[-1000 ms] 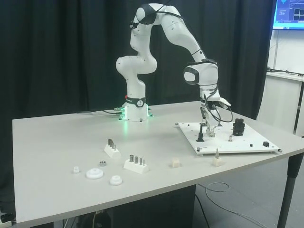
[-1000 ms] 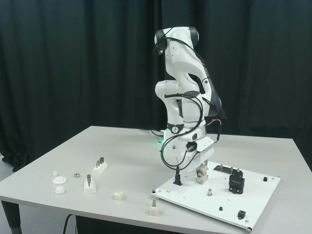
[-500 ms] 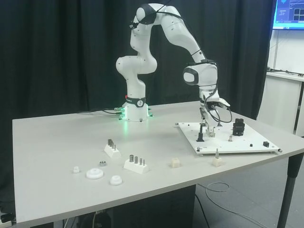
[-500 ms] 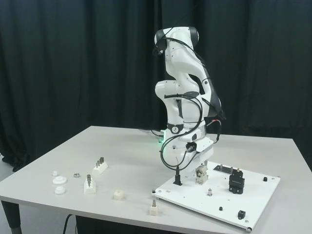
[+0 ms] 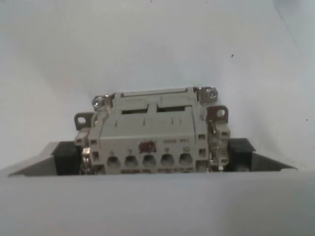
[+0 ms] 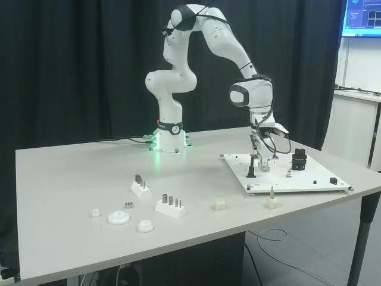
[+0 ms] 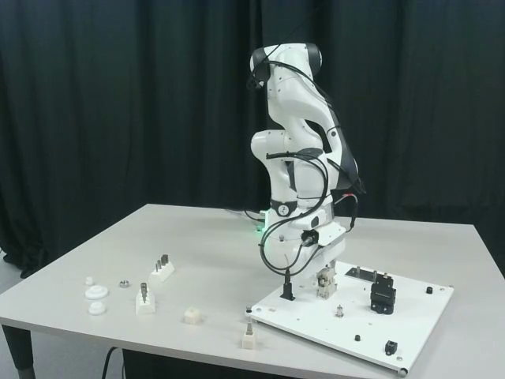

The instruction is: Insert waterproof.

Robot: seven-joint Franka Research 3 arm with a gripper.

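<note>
The gripper [image 6: 262,159] is gripping the waterproof connector [image 5: 152,135], as far as the wrist view shows, and is holding it low over the white board [image 6: 309,182]. It is barely moving since a second ago, so the insertion is probably seating.

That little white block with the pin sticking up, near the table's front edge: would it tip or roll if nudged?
The white block sits flat on the grey table, so it probably slides rather than rolls. Its upright pin raises the top, so a push up there might tip it. It looks rigid and light.
</note>
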